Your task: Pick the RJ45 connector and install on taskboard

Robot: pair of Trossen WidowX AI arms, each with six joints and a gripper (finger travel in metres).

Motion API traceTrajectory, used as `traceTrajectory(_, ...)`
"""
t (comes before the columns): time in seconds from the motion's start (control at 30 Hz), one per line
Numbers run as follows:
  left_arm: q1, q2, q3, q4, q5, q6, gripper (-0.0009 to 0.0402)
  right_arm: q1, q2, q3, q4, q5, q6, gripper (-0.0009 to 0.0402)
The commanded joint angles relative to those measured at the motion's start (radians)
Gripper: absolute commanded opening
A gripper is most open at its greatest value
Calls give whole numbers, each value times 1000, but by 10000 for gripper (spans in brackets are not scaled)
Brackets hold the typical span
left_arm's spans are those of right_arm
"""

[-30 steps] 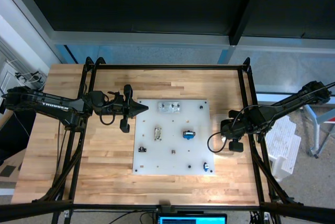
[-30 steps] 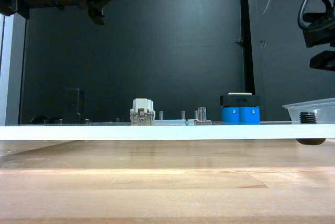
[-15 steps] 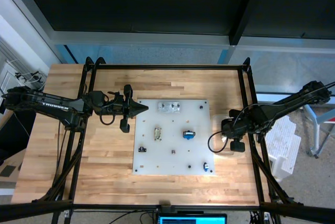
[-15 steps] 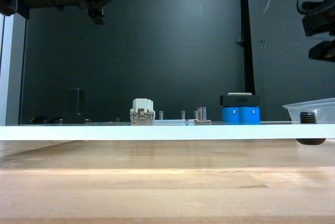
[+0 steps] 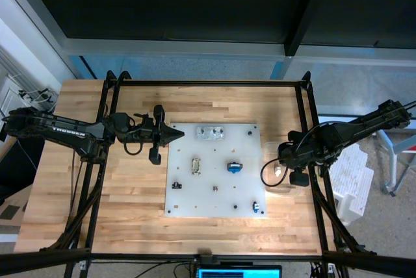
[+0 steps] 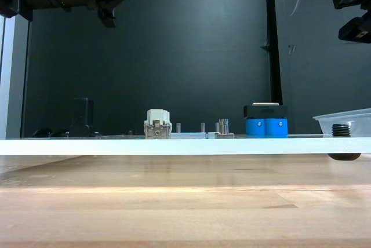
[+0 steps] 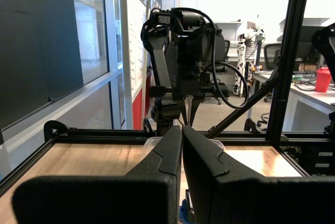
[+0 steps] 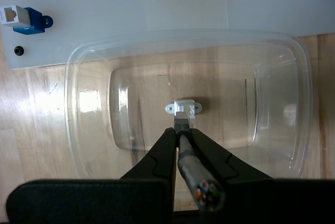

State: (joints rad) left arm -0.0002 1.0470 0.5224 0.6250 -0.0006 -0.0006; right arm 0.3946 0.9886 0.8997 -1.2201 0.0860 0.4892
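1. One board (image 5: pixel 201 203).
2. One tray (image 8: pixel 68 93).
3. Two grippers: the left gripper (image 5: pixel 177 135) above the board's left edge, the right gripper (image 8: pixel 181 131) above the tray.
4. One plug (image 8: pixel 182 108).
5. Two blue parts: a big blue part (image 5: pixel 234 167) and a small blue part (image 5: pixel 257 208).

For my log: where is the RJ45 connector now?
Right wrist view: the RJ45 connector tips the cable in the right gripper, over the clear tray beside the taskboard; the left gripper hangs above the taskboard's left edge.

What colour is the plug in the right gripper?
Whitish, best in right wrist view. Right gripper holds the plug over the tray; left gripper hovers by the taskboard.
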Motion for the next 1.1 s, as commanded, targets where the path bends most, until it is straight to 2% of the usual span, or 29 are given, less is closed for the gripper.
traceTrajectory(0.03, 0, 0, 0, 0, 0, 0, 0, 2, 8, 1, 6, 0, 2, 0)
traceTrajectory(0.27, 0, 0, 0, 0, 0, 0, 0, 43, 66, 20, 62, 1, -3, 0)
traceTrajectory(0.53, 0, 0, 0, 0, 0, 0, 0, 99, 204, 100, 112, 1, 36, 0)
traceTrajectory(0.63, 0, 0, 0, 0, 0, 0, 0, 128, 262, 135, 132, 5, 49, 0)
traceTrajectory(0.77, 0, 0, 0, 0, 0, 0, 0, 162, 330, 176, 139, 36, 92, 0)
traceTrajectory(1.1, 0, 0, 0, 0, 0, 0, 0, 229, 449, 269, 158, 36, 122, 0)
